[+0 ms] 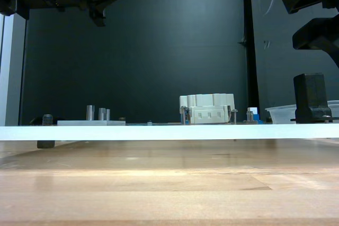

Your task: Pick the 16mm bar and install on taskboard

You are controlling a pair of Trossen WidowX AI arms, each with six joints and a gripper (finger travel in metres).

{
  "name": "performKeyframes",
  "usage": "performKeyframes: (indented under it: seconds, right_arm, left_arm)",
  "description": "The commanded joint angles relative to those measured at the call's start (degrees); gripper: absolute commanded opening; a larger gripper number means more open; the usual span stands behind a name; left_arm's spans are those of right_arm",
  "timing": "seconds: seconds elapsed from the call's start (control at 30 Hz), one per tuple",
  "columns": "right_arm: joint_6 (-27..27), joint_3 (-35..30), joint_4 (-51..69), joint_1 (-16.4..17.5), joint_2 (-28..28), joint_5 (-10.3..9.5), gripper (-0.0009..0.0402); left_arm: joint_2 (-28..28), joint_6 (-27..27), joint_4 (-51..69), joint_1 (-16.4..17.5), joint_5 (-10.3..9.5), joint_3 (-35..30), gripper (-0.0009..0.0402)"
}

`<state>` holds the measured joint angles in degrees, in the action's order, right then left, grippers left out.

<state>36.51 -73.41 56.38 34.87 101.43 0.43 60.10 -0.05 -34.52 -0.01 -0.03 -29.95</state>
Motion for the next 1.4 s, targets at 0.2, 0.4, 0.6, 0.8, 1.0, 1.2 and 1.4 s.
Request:
performKeyframes:
  seconds: [0.2, 0.4, 0.6, 0.8, 1.0, 1.2, 1.4]
  right_arm:
    - [0.07, -0.02, 1.6, -0.02, -4.26, 0.17, 0.0277]
    - [0.07, -0.02, 2.54, -0.07, -7.61, 0.7, 0.0277]
    - [0.04, -0.02, 2.91, -0.13, -10.12, 1.53, 0.0277]
    - [-0.33, -0.02, 3.5, -0.17, -10.21, 1.51, 0.0277]
    - [-2.29, 0.0, 3.37, -1.57, -11.3, 3.1, 0.0277]
    - [-7.54, 0.37, 1.38, -6.56, -13.7, 5.18, 0.0261]
    - [-14.29, 2.86, -4.85, -12.55, -17.42, 5.49, 0.0239]
  left_arm:
    - [0.0, 0.0, -0.02, 0.02, 0.02, 0.0, 0.0]
    - [0.0, 0.0, -0.02, 0.02, 0.02, 0.0, 0.0]
    - [0.0, 0.0, -0.02, 0.0, 0.02, 0.0, 0.0]
    - [0.0, 0.0, -0.02, 0.0, 0.02, 0.0, 0.0]
    - [0.0, 0.0, -0.02, 0.0, 0.02, 0.0, 0.0]
    - [0.0, 0.0, -0.02, 0.02, 0.02, 0.0, 0.0]
    - [0.0, 0.0, -0.02, 0.02, 0.02, 0.0, 0.0]
